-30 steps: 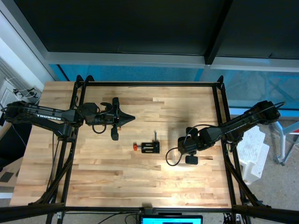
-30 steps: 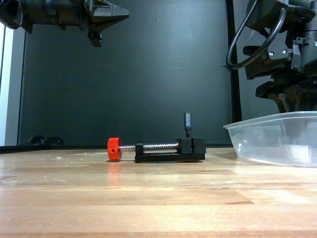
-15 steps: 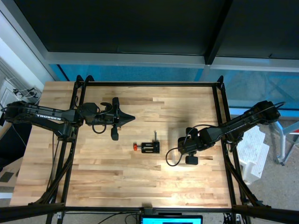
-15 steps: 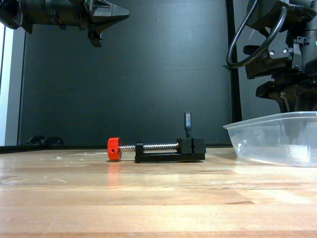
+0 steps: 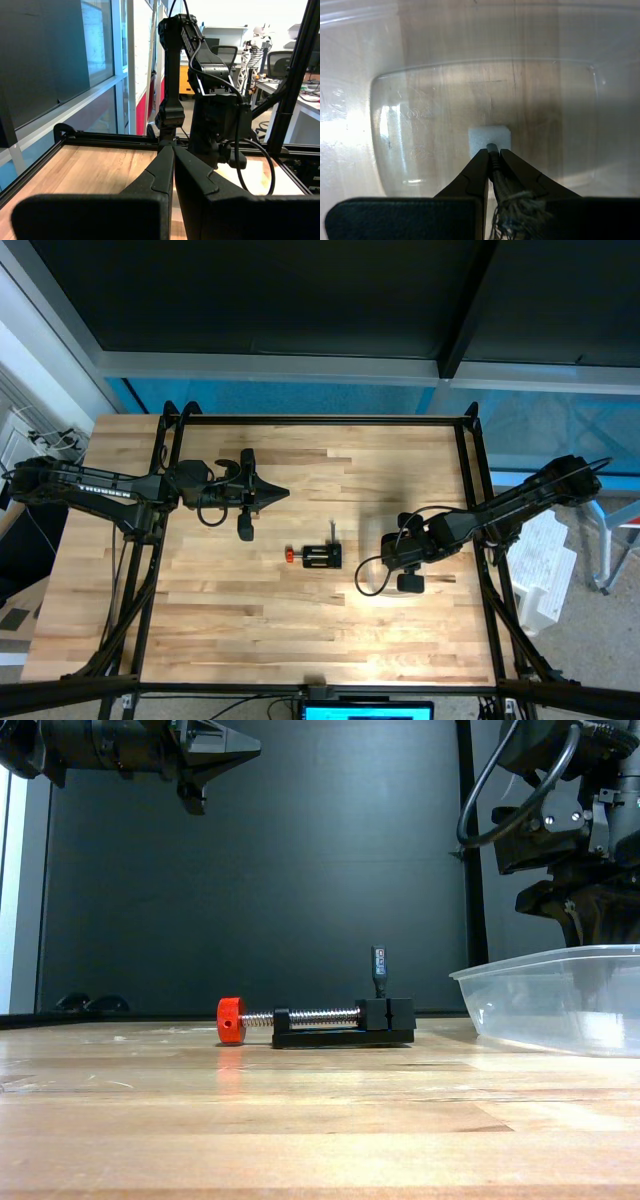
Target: Pick the usb-c connector and install on the hub
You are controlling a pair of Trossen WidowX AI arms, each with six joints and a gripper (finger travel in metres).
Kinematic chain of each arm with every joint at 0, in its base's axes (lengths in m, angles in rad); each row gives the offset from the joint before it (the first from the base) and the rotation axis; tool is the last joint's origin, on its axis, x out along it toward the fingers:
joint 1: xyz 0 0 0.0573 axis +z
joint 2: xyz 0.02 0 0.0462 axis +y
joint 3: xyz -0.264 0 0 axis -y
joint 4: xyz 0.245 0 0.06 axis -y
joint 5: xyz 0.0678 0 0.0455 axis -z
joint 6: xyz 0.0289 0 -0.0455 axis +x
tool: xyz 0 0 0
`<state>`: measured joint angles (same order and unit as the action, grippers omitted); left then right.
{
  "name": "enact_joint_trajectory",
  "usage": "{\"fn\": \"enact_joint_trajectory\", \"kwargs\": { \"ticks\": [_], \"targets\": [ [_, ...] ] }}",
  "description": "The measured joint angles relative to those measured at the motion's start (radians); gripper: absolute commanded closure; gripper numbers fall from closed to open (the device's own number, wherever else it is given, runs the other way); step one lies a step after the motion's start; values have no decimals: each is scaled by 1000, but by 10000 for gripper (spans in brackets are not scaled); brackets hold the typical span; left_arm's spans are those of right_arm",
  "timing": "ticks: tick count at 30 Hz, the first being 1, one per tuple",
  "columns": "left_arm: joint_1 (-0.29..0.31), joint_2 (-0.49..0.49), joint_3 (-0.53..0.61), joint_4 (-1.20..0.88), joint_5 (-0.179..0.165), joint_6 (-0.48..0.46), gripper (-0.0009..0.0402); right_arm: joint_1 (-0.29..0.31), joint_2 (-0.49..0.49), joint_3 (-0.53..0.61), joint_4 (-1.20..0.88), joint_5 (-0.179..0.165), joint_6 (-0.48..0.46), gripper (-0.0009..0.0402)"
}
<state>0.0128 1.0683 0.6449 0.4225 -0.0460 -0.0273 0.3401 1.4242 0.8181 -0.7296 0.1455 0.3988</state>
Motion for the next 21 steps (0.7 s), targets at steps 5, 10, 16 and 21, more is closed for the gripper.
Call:
{"fn": "enact_joint_trajectory", "kwargs": {
  "ticks": [5,10,16,21],
  "targets": [
    [0,0,0,0,0,0,393,0,-23,0,-15,0,-3,393],
    [0,0,0,0,0,0,393,0,-49,19,-53,0,-3,393],
    [0,0,0,0,0,0,393,-2,-76,89,-135,0,-4,393],
    [0,0,0,0,0,0,393,-2,-105,137,-188,1,-3,393]
  ]
}}
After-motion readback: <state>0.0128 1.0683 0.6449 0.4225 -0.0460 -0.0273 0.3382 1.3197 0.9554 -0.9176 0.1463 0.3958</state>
